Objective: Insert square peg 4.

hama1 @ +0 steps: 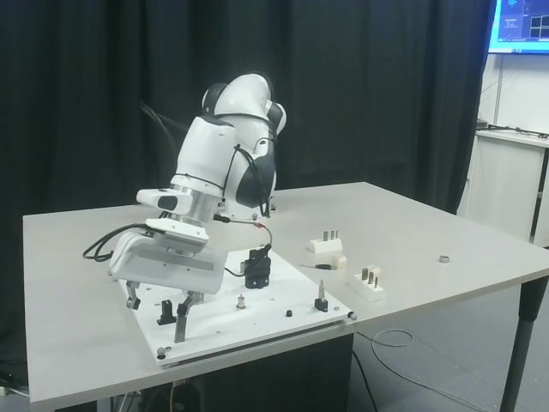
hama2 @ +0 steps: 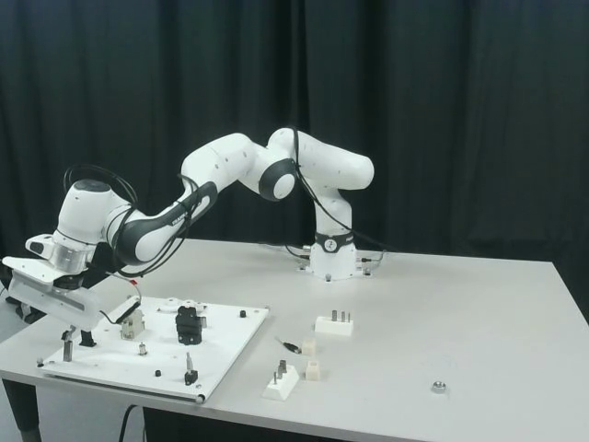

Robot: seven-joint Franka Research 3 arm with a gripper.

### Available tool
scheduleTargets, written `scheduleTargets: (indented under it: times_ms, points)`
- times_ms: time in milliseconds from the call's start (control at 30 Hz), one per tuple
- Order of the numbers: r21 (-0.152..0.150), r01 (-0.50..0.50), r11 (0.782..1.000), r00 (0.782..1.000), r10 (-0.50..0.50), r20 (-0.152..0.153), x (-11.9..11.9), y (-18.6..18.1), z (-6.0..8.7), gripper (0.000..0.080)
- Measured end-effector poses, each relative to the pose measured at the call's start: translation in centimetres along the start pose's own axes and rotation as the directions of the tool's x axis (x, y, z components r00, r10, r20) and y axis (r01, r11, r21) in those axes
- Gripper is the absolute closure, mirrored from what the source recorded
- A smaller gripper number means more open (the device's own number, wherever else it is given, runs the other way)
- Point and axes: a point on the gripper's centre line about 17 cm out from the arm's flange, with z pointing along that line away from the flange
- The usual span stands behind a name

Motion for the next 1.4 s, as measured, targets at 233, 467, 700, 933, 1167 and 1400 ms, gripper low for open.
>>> scheduleTargets:
  times_ms: [233,467,700,933,1167,1400]
  points:
    - [0.001,0.000,1.000,1.000,0.000,-0.003,-0.01,-0.10,0.28,0.0003]
    - [-0.002,0.003,1.000,1.000,-0.003,-0.005,0.08,-0.08,0.26,0.0003]
    - [-0.011,0.013,1.000,1.000,-0.013,-0.003,0.07,0.09,0.27,0.0003]
    - [-0.018,0.012,1.000,1.000,-0.012,-0.004,-0.06,0.40,0.37,0.0003]
    - [-0.028,0.013,1.000,1.000,-0.013,-0.012,0.00,0.65,0.61,0.0003]
    - [-0.038,0.020,0.999,1.000,-0.021,-0.016,0.15,0.75,0.71,0.0003]
